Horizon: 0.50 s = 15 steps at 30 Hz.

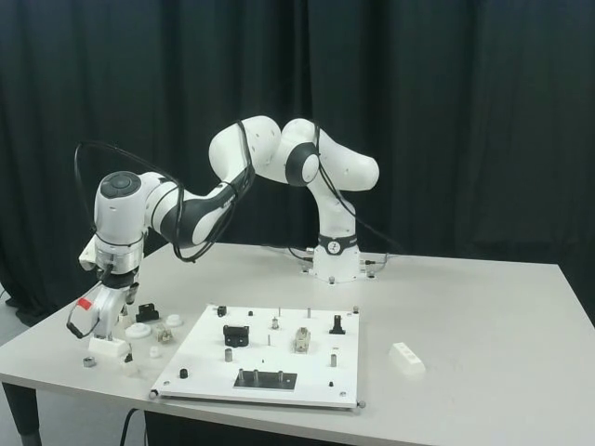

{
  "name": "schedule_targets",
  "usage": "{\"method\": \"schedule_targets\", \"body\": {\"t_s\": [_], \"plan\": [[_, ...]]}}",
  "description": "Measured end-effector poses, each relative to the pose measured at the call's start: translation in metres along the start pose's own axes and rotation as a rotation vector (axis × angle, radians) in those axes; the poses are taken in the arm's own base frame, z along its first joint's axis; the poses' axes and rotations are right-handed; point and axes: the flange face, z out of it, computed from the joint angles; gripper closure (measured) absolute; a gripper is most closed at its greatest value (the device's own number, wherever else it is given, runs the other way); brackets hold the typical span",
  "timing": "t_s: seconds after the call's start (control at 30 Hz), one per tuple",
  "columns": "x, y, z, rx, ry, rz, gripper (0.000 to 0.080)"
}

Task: Pick USB.

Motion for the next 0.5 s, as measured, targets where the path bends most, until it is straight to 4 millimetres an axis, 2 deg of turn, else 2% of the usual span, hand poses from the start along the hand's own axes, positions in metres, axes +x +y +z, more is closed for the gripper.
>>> {"method": "schedule_targets", "body": {"t_s": [0.27, 0.3, 0.47, 0.5], "plan": [[0.001, -0.0009, -0.0066, 0.014, -0.011, 0.003, 0.0704], [0.0005, -0.0012, -0.0072, 0.017, -0.014, 0.003, 0.0123], [-0.0036, -0.0023, -0.0088, 0.031, -0.037, 0.002, 0.0123], [-0.0046, -0.0024, -0.0087, 0.033, -0.042, 0.002, 0.0034]]}}
